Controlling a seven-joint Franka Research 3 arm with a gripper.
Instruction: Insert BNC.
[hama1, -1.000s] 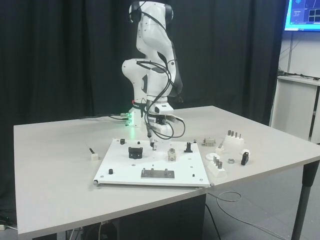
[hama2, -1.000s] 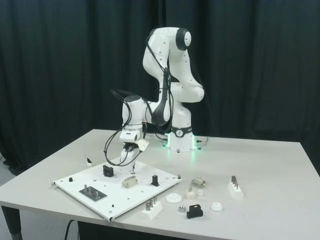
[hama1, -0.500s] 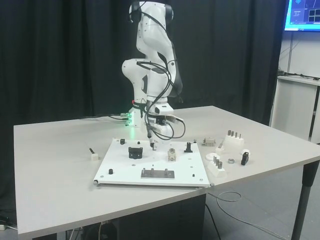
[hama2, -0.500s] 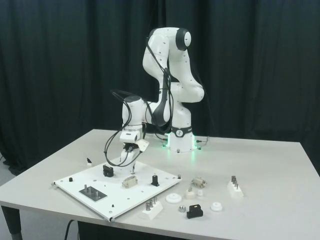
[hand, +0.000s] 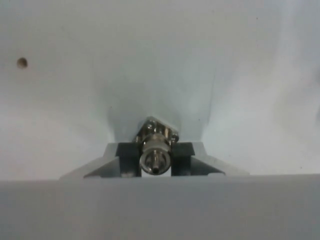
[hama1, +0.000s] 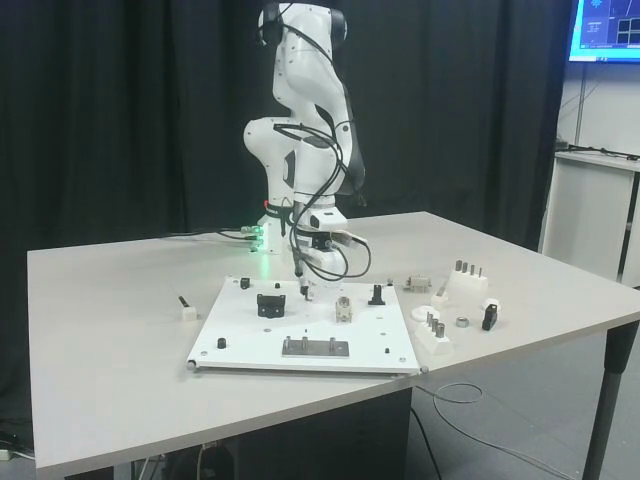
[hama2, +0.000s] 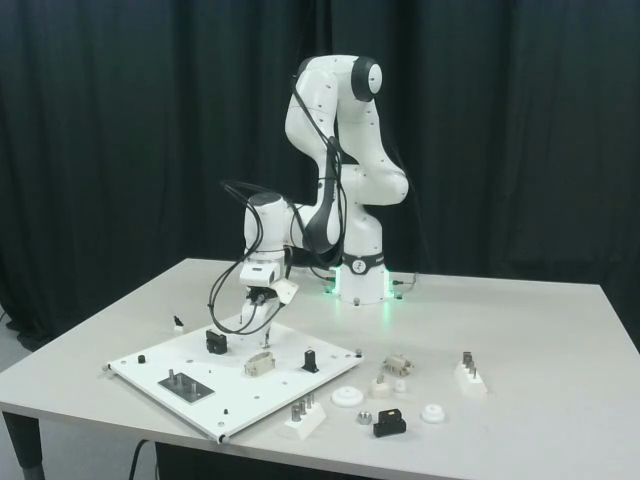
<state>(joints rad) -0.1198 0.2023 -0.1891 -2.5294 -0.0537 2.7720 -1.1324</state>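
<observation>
A white robot arm (hama2: 335, 150) stood bolted at the back of a grey tabletop (hama2: 540, 350), with green lights glowing at its base (hama2: 357, 285). The arm bent forward and down over a white board (hama1: 300, 325) that lay flat on the tabletop, and its claw (hama1: 305, 290) pointed straight down at the rear part of that board. In the wrist view the claw (hand: 155, 167) was closed on a metal BNC connector (hand: 155, 157), held upright between the two fingers (hand: 125, 160), with its round end facing the camera and its square flange just below, close above the board's white surface (hand: 160, 70). A small hole (hand: 21, 63) showed in the board well apart from the connector. On the board, near the claw, stood a black block (hama1: 271, 304), a small metal part (hama1: 343, 309) and a black upright clip (hama1: 376, 294); a grey plate with pegs (hama1: 315, 346) lay near the board's front edge. Beside the board, on the side away from the black block, several small white holders (hama1: 466, 282) with metal pins and a black piece (hama1: 489, 315) rested on the tabletop. On the board's other side sat a small white cube (hama1: 188, 312). Black curtains (hama2: 120, 130) hung behind the arm.
</observation>
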